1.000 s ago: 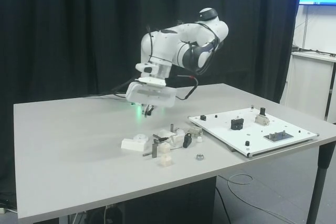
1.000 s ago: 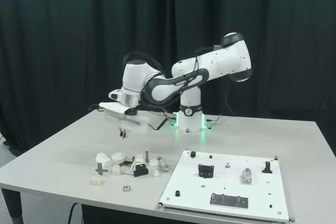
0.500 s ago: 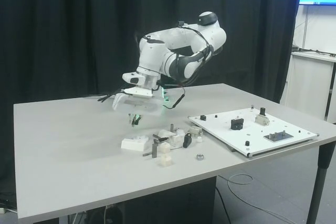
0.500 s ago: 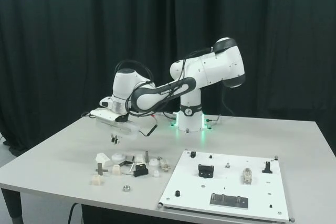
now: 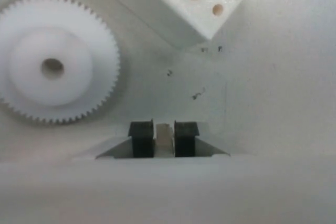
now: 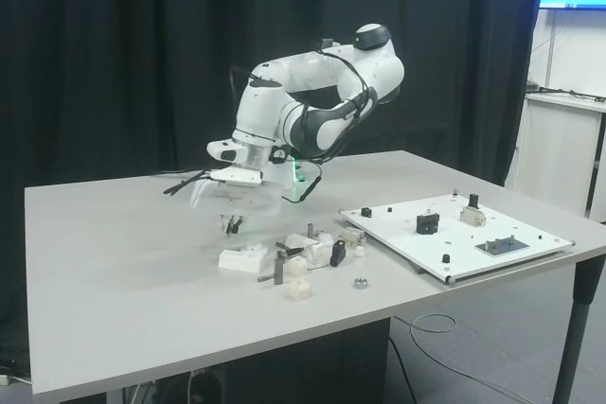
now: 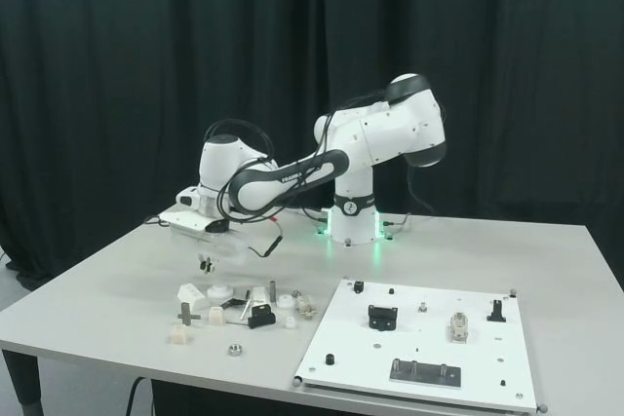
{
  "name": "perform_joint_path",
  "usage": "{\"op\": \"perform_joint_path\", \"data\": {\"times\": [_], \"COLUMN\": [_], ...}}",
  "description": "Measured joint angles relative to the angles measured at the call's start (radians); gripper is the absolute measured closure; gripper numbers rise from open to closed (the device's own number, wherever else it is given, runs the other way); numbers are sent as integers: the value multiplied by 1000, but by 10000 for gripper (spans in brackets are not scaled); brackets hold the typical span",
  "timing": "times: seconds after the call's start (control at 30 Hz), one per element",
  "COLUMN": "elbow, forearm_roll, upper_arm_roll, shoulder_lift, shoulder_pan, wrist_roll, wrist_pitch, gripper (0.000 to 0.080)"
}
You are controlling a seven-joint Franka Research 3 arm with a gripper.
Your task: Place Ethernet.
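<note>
My gripper [image 5: 164, 139] hangs low over the table, at the left end of the loose parts, seen too in the first room view [image 6: 230, 224] and the second room view [image 7: 206, 262]. Its two black fingertips [image 5: 141, 136] stand close together with a small pale piece [image 5: 164, 135] held in the narrow gap between them. Right under the wrist camera lie a white toothed gear [image 5: 52, 66] and a white block with two holes [image 5: 194, 3]. The white assembly board [image 6: 454, 234] lies well to the right of the gripper, and shows again in the second room view [image 7: 341, 348].
Several small white, grey and black parts [image 6: 303, 253] lie scattered between the gripper and the board. The board carries a black fitting [image 7: 381, 317], a pale fitting [image 7: 457, 326] and a grey plate [image 7: 420, 371]. The arm's base [image 7: 353, 216] stands at the table's back.
The arm has swung left and down, away from the board. The gripper went from above the middle of the parts to low over their left end.
</note>
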Motion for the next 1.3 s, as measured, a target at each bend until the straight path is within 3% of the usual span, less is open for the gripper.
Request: {"op": "perform_joint_path", "data": {"times": [0.33,0.37,0.5,0.53,0.73,0.77,1.3], "elbow": [15,16,22,24,37,39,65], "forearm_roll": [15,16,17,17,17,17,14], "upper_arm_roll": [8,8,8,7,-3,-6,-39], "shoulder_lift": [0,0,0,0,0,0,0], "shoulder_pan": [-22,-23,-25,-26,-27,-27,-27], "wrist_roll": [-13,-13,-13,-13,-13,-13,-13], "wrist_pitch": [0,0,0,0,0,0,-19], "gripper": [723,466,466,135,135,36,3]}}
